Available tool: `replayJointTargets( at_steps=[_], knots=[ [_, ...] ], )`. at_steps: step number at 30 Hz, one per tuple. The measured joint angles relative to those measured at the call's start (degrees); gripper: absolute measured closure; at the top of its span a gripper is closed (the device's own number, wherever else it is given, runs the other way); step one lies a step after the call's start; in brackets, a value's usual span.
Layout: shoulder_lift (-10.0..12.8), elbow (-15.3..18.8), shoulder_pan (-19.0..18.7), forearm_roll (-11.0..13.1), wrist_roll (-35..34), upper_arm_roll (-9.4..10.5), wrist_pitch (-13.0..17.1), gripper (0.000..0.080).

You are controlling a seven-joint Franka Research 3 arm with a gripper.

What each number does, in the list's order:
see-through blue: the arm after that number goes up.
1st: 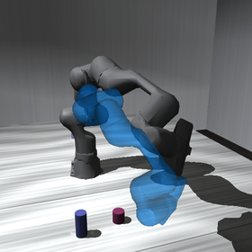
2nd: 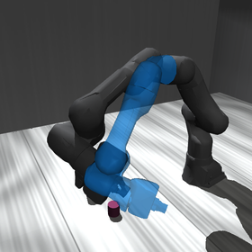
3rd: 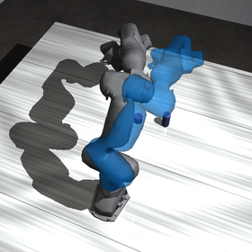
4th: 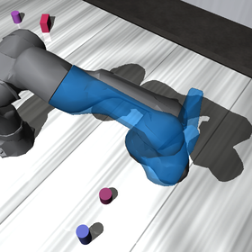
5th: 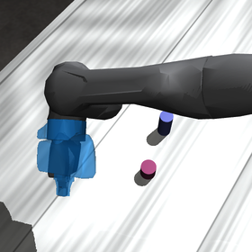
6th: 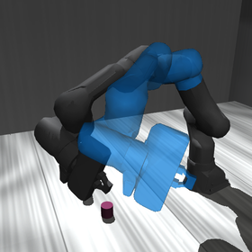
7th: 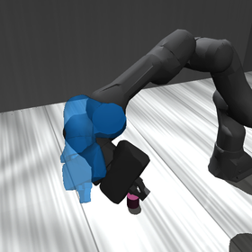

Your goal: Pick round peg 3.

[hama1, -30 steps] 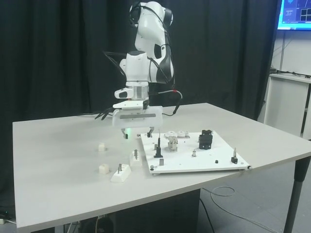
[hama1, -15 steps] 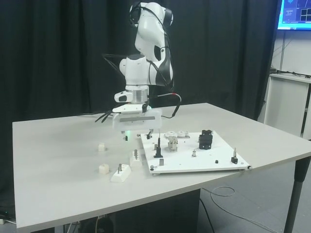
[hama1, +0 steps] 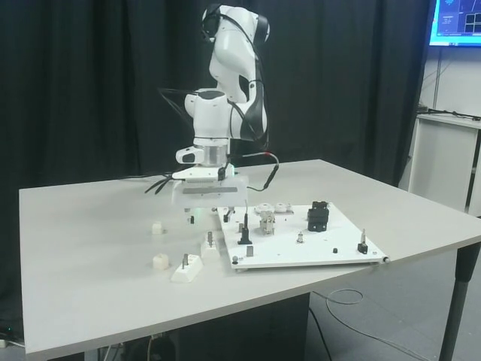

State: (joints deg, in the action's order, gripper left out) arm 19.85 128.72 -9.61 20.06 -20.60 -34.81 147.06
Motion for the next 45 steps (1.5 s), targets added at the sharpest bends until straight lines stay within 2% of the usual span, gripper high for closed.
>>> replayJointTargets(
  at_steps=[11,26,36,37,41,42,45],
  knots=[
    [1.9,0.0,0.0,2.3,0.0,0.76,2.4,0.0003],
    [3.5,0.0,0.0,3.4,0.0,1.21,3.8,0.0003],
    [4.6,0.0,0.0,4.6,0.3,1.57,5.8,0.0003],
    [4.7,0.0,0.1,4.6,0.3,1.61,6.0,0.014],
    [5.1,0.0,0.1,5.0,0.3,1.8,6.7,0.014],
    [5.1,0.0,0.2,5.2,0.3,1.85,6.7,0.0302],
    [5.2,0.0,0.2,5.6,0.3,1.99,7.0,0.0302]
  ],
)
